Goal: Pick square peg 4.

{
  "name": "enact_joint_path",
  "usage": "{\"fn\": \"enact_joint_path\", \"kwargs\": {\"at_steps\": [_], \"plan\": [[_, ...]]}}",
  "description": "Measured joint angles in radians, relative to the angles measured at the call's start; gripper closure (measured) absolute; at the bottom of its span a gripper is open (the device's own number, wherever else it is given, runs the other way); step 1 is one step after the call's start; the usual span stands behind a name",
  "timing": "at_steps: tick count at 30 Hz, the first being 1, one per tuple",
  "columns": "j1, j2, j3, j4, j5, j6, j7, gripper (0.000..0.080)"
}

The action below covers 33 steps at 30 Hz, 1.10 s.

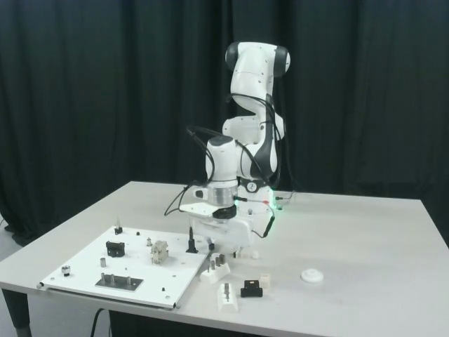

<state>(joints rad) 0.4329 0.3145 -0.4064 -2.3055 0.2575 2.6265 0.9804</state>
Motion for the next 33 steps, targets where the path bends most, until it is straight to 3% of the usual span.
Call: {"fn": "enact_joint_path", "kwargs": {"at_steps": [33], "plan": [[-0.001, 0.049, 0.011, 0.019, 0.002, 0.017, -0.009, 0.0003]]}}
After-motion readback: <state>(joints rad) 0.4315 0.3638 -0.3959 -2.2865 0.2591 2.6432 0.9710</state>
